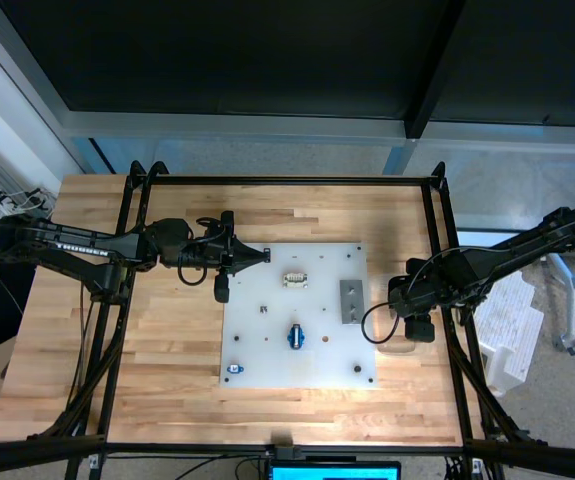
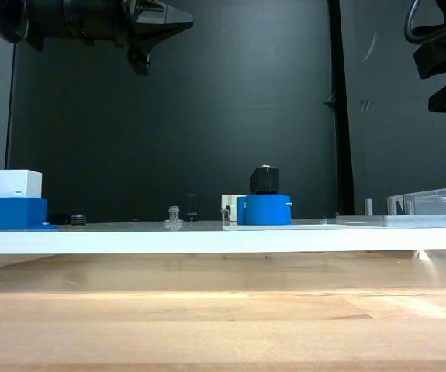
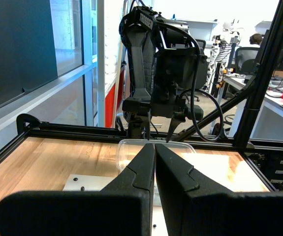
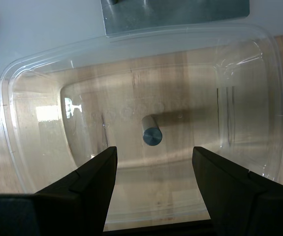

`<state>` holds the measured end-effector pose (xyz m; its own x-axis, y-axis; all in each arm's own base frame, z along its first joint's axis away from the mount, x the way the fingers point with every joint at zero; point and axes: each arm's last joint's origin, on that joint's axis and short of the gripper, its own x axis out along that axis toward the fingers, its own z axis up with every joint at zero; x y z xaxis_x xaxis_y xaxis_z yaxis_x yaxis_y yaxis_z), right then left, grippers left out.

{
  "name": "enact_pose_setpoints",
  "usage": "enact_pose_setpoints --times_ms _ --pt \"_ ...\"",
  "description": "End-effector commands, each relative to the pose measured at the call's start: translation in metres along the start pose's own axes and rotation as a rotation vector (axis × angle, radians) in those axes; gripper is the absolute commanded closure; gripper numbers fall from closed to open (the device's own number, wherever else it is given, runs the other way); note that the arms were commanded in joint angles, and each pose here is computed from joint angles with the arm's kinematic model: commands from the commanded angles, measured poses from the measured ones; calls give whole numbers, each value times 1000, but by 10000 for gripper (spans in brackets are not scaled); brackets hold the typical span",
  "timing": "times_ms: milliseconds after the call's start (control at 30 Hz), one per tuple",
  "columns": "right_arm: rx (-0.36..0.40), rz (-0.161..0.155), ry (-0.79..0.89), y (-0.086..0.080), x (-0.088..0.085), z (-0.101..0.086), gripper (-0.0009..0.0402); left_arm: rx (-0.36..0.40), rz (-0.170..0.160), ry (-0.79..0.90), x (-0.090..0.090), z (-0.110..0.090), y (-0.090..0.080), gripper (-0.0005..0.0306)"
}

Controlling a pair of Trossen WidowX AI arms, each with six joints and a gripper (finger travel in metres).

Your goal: Pick the 16mm cylinder and install on the taskboard

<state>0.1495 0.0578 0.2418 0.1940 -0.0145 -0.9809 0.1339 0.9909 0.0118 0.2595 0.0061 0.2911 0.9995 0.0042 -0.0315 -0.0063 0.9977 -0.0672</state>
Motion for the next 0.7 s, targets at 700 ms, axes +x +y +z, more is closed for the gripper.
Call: enact_pose_setpoints --times_ms 700 --pt "18 -13 26 3 32 -3 181 0 0 0 0 0 0 300"
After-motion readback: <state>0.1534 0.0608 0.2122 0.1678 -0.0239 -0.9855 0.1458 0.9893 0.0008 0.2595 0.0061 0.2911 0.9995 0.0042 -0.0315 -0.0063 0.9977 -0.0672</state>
